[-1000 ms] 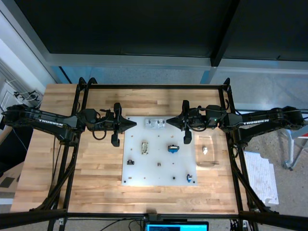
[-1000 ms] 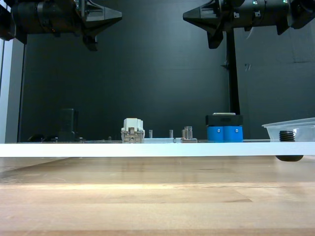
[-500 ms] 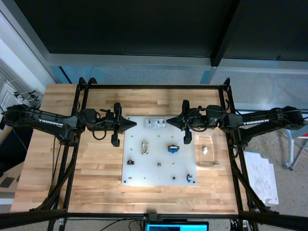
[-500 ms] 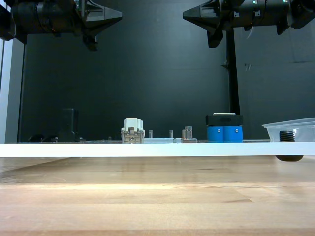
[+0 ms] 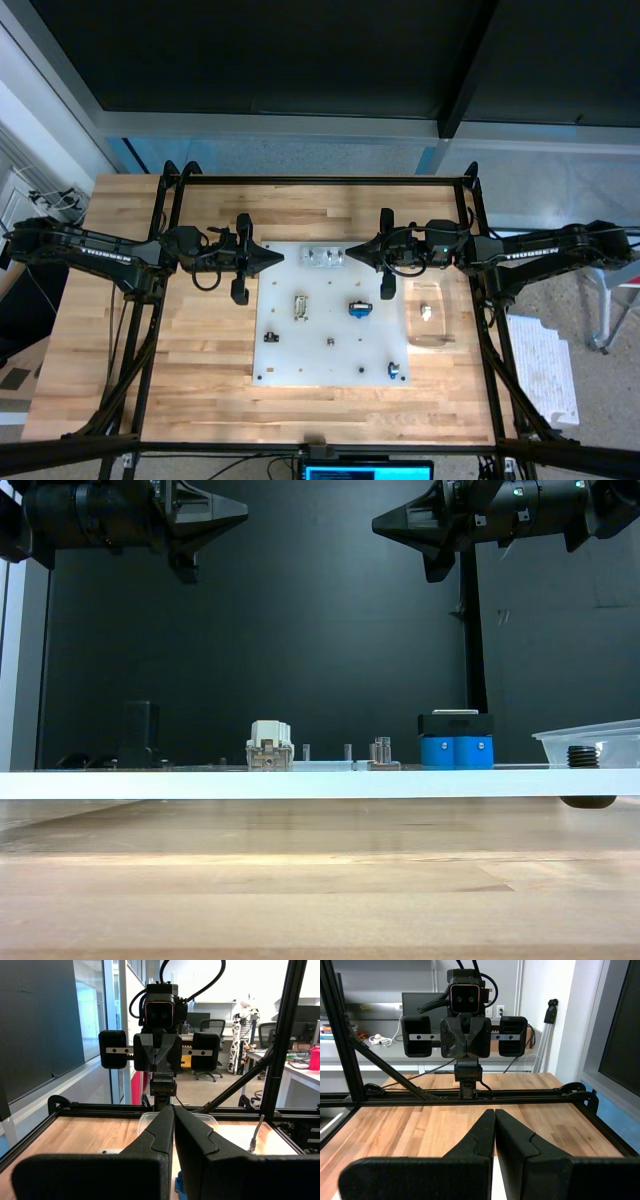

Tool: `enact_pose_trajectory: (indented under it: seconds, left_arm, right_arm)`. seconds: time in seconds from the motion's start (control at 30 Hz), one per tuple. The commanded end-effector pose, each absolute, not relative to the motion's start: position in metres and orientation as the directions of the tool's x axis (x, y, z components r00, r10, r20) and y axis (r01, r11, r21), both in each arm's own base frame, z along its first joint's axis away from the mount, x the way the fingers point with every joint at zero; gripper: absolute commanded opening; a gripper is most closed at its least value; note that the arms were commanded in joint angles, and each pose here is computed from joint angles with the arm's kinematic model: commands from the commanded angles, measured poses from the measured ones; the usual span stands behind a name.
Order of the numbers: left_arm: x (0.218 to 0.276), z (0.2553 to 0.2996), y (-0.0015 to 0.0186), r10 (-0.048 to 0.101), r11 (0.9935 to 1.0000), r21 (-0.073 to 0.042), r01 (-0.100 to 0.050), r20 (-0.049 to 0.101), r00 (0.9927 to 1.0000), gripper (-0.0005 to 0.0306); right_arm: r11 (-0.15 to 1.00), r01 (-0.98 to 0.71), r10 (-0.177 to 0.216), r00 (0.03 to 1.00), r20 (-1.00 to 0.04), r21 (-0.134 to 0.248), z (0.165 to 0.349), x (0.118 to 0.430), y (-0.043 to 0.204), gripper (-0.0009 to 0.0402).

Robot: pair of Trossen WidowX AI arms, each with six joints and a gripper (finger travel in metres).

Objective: Pick the RJ45 connector and install on taskboard

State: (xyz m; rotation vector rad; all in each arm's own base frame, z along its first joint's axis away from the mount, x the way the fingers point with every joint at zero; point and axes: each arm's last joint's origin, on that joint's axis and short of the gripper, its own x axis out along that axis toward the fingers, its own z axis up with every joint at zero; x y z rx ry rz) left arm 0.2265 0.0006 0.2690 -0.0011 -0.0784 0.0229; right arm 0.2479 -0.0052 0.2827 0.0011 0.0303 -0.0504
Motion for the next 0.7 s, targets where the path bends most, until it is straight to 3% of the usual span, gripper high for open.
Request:
enact_pose_trajectory:
  seconds: [0.03,0.23,0.7]
  left_arm:
    - [0.2265,0.2689,0.0006,0.023,0.99974,-0.002,-0.023,0.078,0.9967,0.0]
    - [0.2265,0.269,0.0006,0.023,0.99974,-0.002,-0.023,0.078,0.99667,0.0]
    - [0.2265,0.2689,0.0006,0.023,0.99974,-0.002,-0.023,0.078,0.9967,0.0]
  right_arm:
    - [0.999,0.05,-0.05,0.998,-0.023,0.0,0.2841,0.2474,-0.0052,0.0]
    - [0.999,0.05,-0.05,0.998,0.032,0.001,0.2897,0.2471,-0.0052,0.0]
    - [0.999,0.05,-0.05,0.998,0.026,0.001,0.289,0.2472,-0.0052,0.0]
